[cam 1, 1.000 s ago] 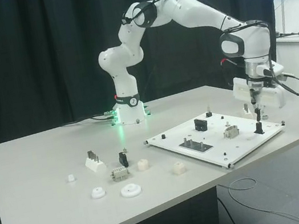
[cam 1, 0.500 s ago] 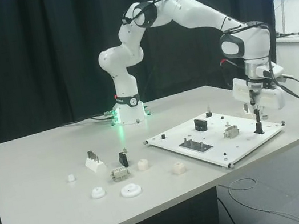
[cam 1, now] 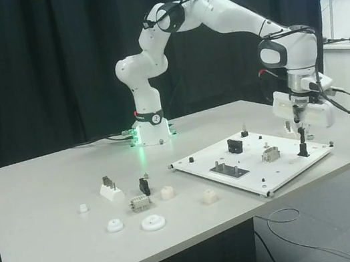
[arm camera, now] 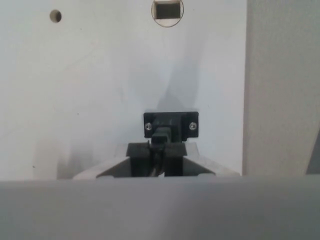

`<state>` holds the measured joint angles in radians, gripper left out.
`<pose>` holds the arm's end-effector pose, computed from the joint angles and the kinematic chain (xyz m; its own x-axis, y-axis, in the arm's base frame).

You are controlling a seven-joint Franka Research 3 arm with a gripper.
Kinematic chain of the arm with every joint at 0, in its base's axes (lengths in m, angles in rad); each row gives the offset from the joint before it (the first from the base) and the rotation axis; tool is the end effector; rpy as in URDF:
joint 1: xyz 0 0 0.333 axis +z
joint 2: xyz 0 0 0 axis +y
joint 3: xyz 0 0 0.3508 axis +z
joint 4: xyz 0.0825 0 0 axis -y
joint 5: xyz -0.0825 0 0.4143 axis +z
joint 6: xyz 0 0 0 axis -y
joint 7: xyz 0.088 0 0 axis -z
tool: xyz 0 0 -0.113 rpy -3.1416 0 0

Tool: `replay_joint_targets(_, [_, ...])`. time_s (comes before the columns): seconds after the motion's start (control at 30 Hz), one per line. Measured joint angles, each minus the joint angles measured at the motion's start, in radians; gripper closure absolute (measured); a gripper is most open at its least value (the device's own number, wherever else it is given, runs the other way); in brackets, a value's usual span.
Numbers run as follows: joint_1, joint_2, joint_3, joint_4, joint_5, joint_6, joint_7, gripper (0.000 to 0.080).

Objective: Insert USB.

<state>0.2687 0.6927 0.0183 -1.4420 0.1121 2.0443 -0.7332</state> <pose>0.7272 0.2190 0.2785 0.5729 0.8196 0.0018 0.8115 -0.5670 -0.1412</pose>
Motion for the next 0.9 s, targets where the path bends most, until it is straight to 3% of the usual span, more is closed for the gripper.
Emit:
replay_joint_targets(0.37, [0.009,0.0,-0.009,0.001,-0.013,0.005,-0.102,0.0751])
replay_joint_targets(0.83, [0.027,0.0,-0.029,0.001,-0.005,0.004,-0.084,0.0751])
replay_joint_targets(0.9, [0.028,0.0,-0.029,0.001,-0.005,0.0,-0.078,0.0714])
